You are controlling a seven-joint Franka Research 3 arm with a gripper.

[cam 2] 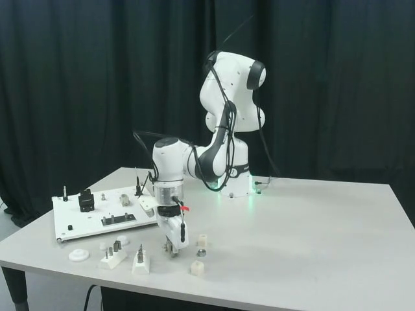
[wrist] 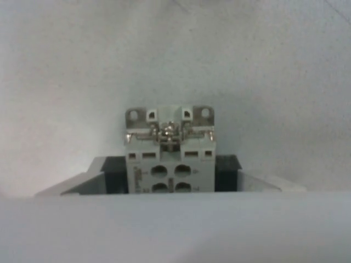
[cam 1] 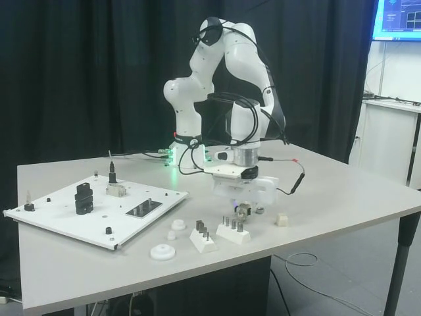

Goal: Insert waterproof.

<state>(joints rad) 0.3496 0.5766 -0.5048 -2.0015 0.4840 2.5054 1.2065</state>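
Note:
The waterproof connector (wrist: 170, 150) is a small white and grey block with metal tabs and round holes in its face. My gripper (wrist: 171, 176) is shut on it, with a black pad (wrist: 116, 174) pressed against each side. From the first room view, the gripper (cam 1: 243, 208) holds the connector (cam 1: 244, 211) just above the table, close over a white stand (cam 1: 235, 233). The second room view has the gripper (cam 2: 171, 245) near the table's front edge, right of the white board (cam 2: 71, 228).
The white board (cam 1: 46, 217) carries a black block (cam 1: 83, 198), a small grey fixture (cam 1: 117, 191) and pegs. Two white stands with pins (cam 1: 202, 238), a white gear (cam 1: 161, 251), small white cubes (cam 1: 283, 219) and a cable (cam 1: 299, 179) lie around the gripper.

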